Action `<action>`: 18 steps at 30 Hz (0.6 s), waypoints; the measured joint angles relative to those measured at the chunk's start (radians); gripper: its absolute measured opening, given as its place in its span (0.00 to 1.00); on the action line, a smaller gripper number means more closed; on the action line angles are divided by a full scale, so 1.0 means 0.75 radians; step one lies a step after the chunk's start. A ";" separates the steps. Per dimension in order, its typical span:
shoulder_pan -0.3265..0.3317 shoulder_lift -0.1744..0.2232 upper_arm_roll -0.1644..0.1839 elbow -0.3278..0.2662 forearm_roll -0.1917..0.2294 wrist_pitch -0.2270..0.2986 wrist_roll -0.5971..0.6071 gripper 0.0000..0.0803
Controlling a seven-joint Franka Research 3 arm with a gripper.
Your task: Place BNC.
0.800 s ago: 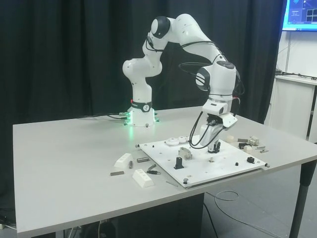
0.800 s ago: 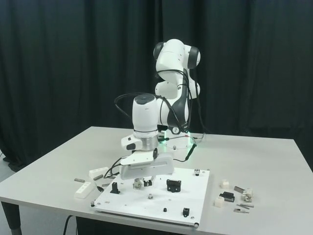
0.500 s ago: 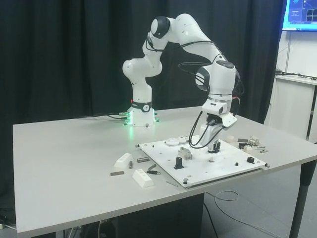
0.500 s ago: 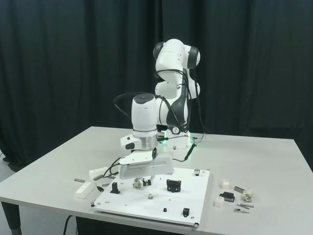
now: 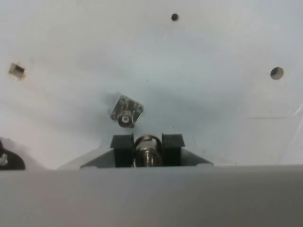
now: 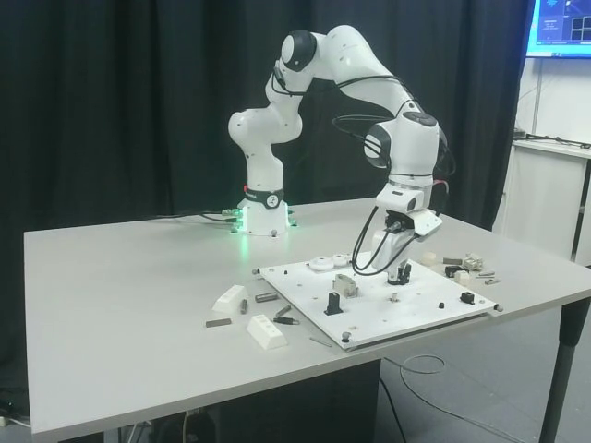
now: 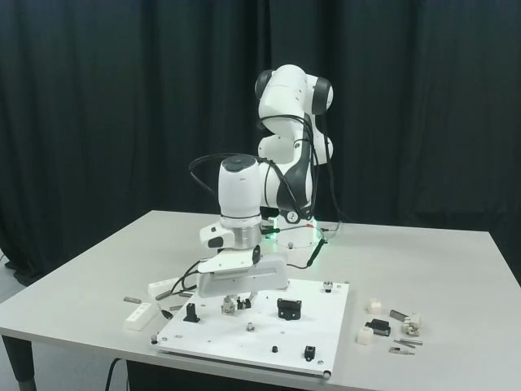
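In the wrist view my gripper is shut on a metal BNC plug, which stands upright between the two black fingertips. A small square BNC socket sits on the white board, a short way from the plug and apart from it. In the first room view the gripper hangs low over the middle of the board, with the socket just in front of it. The second room view shows the gripper above the board and the socket.
Black fixtures and a metal clamp stand on the board. White blocks and small metal parts lie on the table left of it. More small parts lie on its right. A loose cable loops from the wrist.
The wrist has shifted and risen very slightly over the board. The plug stays held between the fingers.
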 joint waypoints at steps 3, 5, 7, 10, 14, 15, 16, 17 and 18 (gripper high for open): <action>0.000 0.000 0.000 0.001 0.000 0.000 0.005 0.15; 0.000 0.000 0.001 0.002 0.000 0.000 0.012 0.15; 0.001 0.000 0.001 0.002 0.000 0.000 0.014 0.15; 0.001 0.000 0.003 0.003 0.000 0.000 0.020 0.15; 0.001 0.000 0.006 0.006 0.000 0.000 0.029 0.15; 0.001 0.000 0.007 0.007 0.000 0.000 0.029 0.15; 0.001 0.000 0.008 0.007 0.000 0.000 0.030 0.15; 0.001 0.000 0.009 0.008 0.000 0.000 0.031 0.15; 0.001 0.000 0.011 0.009 0.000 0.000 0.032 0.15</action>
